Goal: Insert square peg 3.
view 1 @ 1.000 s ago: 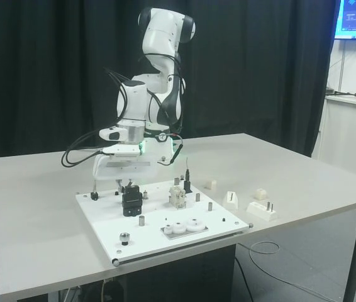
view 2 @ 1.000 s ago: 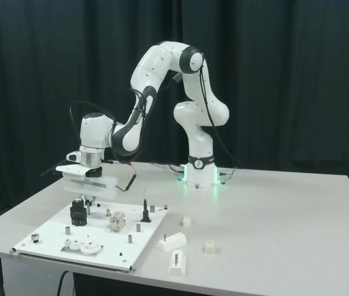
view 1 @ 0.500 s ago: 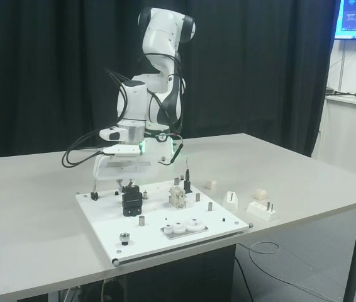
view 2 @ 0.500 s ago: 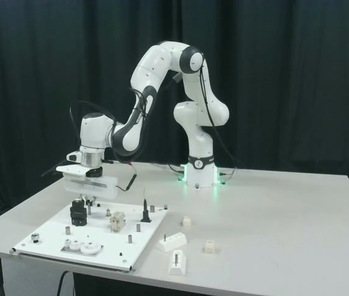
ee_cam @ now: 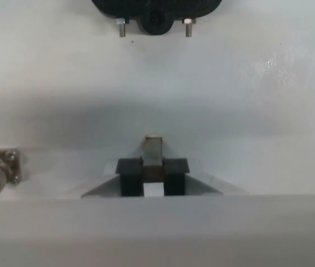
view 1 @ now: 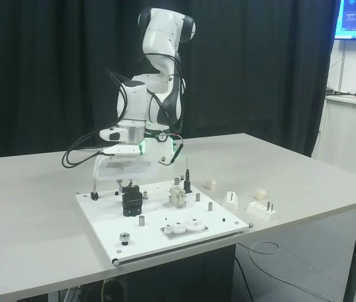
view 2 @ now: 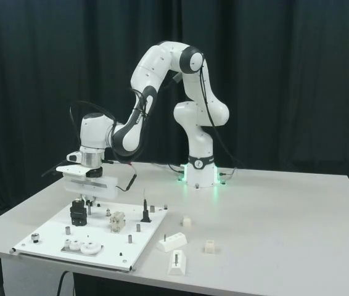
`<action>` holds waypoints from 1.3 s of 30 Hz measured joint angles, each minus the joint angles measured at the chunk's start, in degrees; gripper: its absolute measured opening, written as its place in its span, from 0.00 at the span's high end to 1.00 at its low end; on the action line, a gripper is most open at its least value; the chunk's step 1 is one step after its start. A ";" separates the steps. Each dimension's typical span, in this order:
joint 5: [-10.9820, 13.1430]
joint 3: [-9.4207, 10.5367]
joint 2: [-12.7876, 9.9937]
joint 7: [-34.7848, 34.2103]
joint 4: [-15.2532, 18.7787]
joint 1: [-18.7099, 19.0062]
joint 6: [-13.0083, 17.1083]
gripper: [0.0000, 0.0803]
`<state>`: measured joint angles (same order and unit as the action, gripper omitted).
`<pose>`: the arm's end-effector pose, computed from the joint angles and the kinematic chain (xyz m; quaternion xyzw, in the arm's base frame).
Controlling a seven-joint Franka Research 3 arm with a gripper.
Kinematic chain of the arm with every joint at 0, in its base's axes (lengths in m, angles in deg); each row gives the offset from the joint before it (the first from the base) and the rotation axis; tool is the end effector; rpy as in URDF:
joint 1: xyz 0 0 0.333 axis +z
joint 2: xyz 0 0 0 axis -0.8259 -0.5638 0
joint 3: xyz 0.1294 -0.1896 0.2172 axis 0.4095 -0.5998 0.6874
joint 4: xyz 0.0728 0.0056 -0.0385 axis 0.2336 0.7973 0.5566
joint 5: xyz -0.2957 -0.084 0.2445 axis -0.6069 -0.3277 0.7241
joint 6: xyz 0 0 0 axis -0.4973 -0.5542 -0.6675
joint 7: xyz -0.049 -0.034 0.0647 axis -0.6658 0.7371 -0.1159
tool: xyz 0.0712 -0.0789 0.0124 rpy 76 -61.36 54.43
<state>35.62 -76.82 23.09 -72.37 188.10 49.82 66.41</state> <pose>0.4804 -0.3146 0.2321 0.9240 -0.3763 0.0538 0.0412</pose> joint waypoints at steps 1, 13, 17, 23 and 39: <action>0.01 0.00 -0.02 0.00 0.00 -0.01 0.05 0.91; 0.28 0.00 -0.08 0.00 0.00 -0.04 0.18 0.91; 0.48 -0.01 -0.09 0.00 0.00 -0.06 0.18 0.91; 0.88 -0.10 -0.09 0.00 0.00 -0.14 0.18 0.87; 0.88 -0.52 0.94 0.20 -0.08 -0.17 -0.34 0.04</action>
<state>36.50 -77.34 24.03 -72.17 188.02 49.65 66.07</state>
